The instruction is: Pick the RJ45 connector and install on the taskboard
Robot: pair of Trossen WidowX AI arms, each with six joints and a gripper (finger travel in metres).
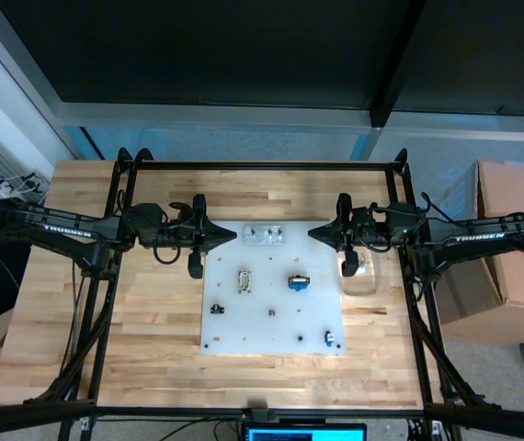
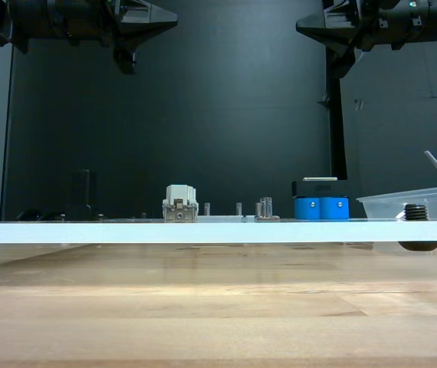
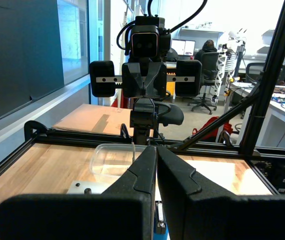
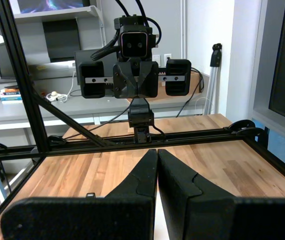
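Nearest us, left gripper (image 3: 156, 147) and right gripper (image 4: 157, 150): jaws closed, empty, parked high at taskboard (image 1: 244, 326) edges, likely pre-pick; we can't locate RJ45 connector.

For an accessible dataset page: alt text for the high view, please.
Two black robot arms reach inward over a white task board on a wooden table; the left gripper and right gripper, both shut and empty, face each other above its far edge. A clear plastic tray lies at the board's right; the RJ45 connector is not discernible.
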